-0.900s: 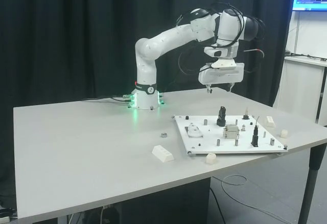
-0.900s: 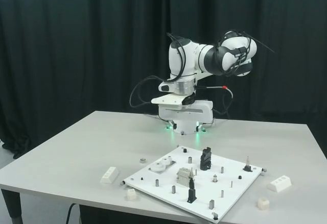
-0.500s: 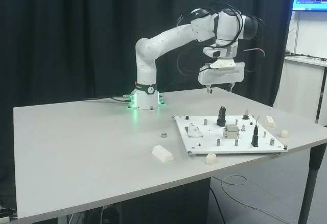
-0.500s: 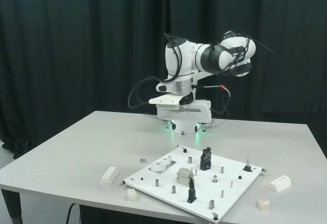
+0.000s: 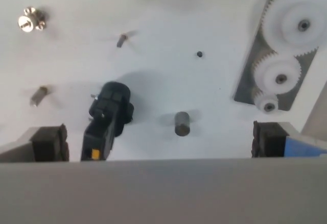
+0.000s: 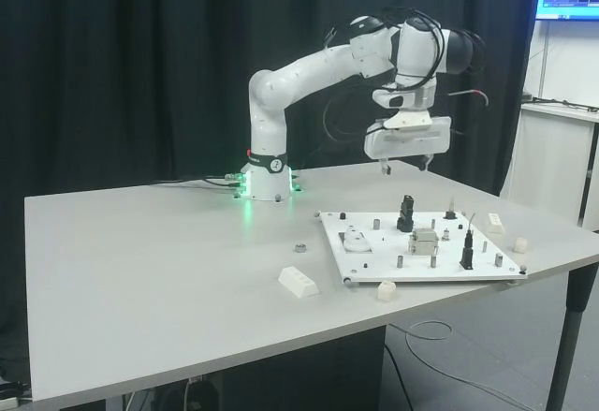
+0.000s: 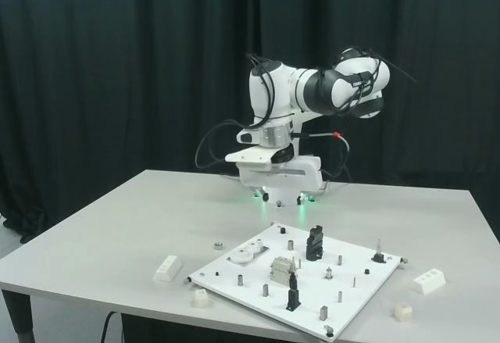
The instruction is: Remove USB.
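Hand (image 6: pixel 404 165) hovers open above white board (image 6: pixel 374 252).

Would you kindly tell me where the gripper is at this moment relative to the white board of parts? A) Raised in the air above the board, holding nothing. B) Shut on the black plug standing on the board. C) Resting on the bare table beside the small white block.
A: both room views show the gripper well above the white board, and in the wrist view the fingers stand wide apart with nothing between them.
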Robot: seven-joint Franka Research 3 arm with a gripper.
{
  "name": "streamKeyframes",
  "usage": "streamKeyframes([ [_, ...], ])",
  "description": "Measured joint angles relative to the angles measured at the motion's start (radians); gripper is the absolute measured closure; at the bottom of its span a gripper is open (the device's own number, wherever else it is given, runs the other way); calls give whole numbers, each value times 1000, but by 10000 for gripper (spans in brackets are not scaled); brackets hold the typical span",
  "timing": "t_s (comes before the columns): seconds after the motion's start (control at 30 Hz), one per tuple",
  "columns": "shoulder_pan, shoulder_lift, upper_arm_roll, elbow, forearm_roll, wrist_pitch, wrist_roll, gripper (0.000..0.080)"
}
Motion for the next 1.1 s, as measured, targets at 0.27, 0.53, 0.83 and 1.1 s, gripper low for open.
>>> streamKeyframes([
  [0.27, -15, -5, 12, 18, 52, 49, 112, 3],
  [0.53, -56, -5, 41, 77, 112, 121, 206, 3],
  [0.83, -147, -5, 97, 198, 155, 202, 273, 3],
  [1.1, -251, -6, 156, 334, 159, 222, 332, 3],
])
